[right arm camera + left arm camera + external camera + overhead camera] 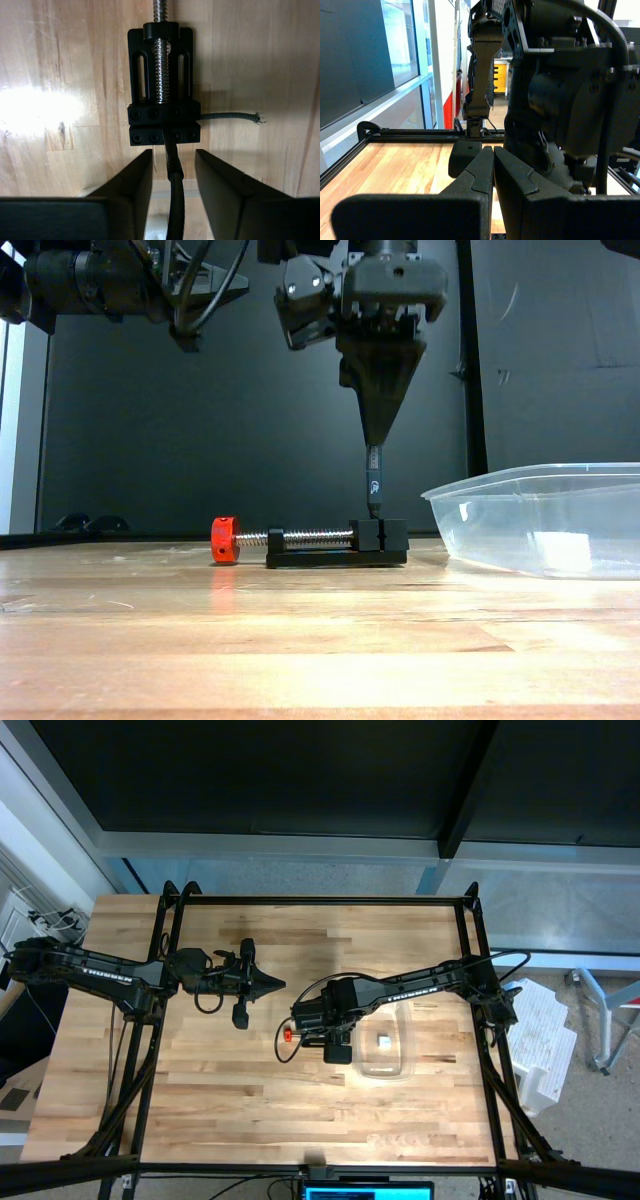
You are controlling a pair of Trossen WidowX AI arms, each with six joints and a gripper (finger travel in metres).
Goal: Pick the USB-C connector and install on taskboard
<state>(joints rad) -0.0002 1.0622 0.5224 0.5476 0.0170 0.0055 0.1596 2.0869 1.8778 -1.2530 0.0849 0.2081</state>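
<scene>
The taskboard (335,550) is a small black clamp block with a threaded screw and an orange-red knob (288,1034), lying on the wooden table. The USB-C connector (373,480) stands upright with its lower tip in the block's end. My right gripper (375,440) points straight down over it. In the right wrist view the two fingers (132,185) stand apart on either side of the black connector (173,170) without touching it, above the taskboard (160,125). My left gripper (268,984) hovers to the left of the board, fingers (485,170) pressed together and empty.
A clear plastic tray (530,515) sits just right of the board, holding a small whitish square piece (384,1041). A short frayed braided cable end (232,116) pokes out beside the block. Black frame rails (320,901) border the table.
</scene>
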